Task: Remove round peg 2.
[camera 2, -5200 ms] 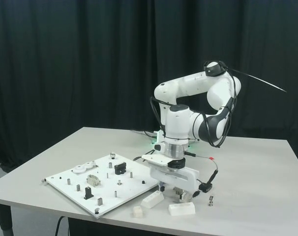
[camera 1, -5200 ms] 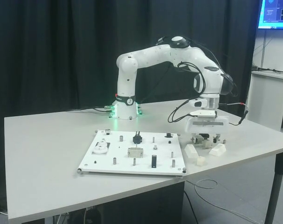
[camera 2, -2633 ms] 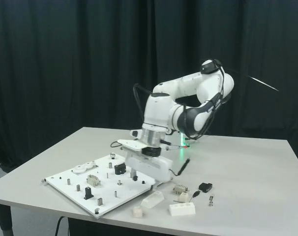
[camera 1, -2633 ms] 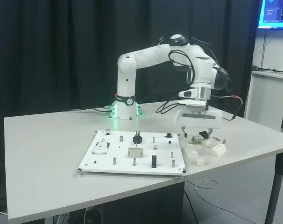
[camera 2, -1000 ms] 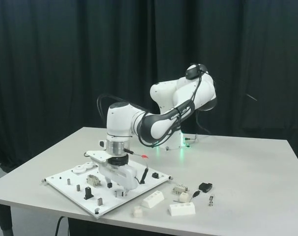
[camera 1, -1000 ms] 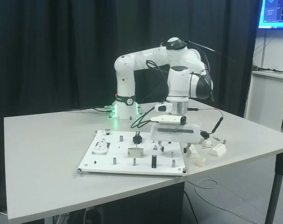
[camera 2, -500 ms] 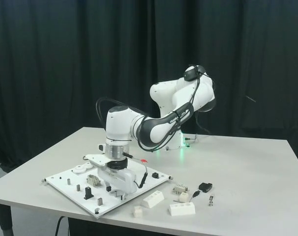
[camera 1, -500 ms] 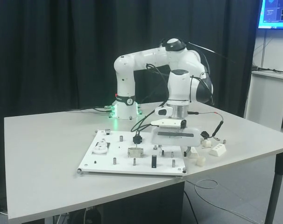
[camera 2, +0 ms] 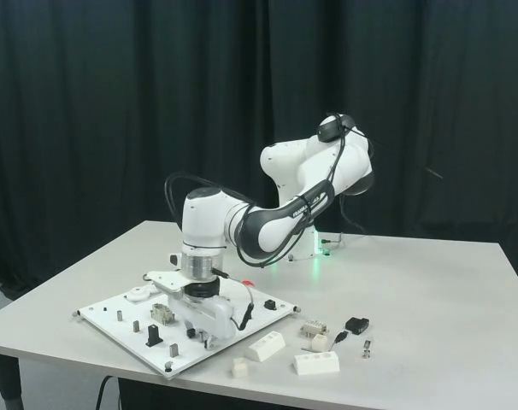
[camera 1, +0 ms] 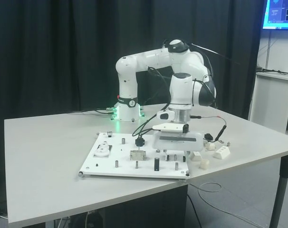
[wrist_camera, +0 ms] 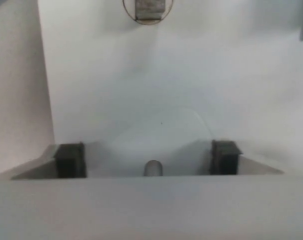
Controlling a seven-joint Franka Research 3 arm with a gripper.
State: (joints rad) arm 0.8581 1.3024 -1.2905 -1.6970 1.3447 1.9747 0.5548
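Observation:
The white task board (camera 1: pixel 110 164) lies on the grey table (camera 1: pixel 44 142) and carries several short grey pegs and small fixtures. My gripper (camera 1: pixel 175 156) hangs low over the board's near right part, also seen at the gripper (camera 2: pixel 199 329) in the second room view. In the wrist view the gripper (wrist_camera: pixel 147 159) is open, its black fingertips (wrist_camera: pixel 70 160) set wide apart just above the board (wrist_camera: pixel 141 90). A small round grey peg (wrist_camera: pixel 152 168) stands upright between them, touching neither finger.
Loose white blocks (camera 1: pixel 222 153) (camera 2: pixel 316 363) and small connectors (camera 2: pixel 356 325) lie on the table right of the board. On the board stand a black fixture (camera 1: pixel 139 141), a grey block (camera 1: pixel 137 155) and a white gear piece (camera 1: pixel 102 151). A round recess with a grey insert (wrist_camera: pixel 148 9) lies beyond the peg.
The arm swung from the loose parts on the right across to the board, then sank lower over the board's near right pegs.

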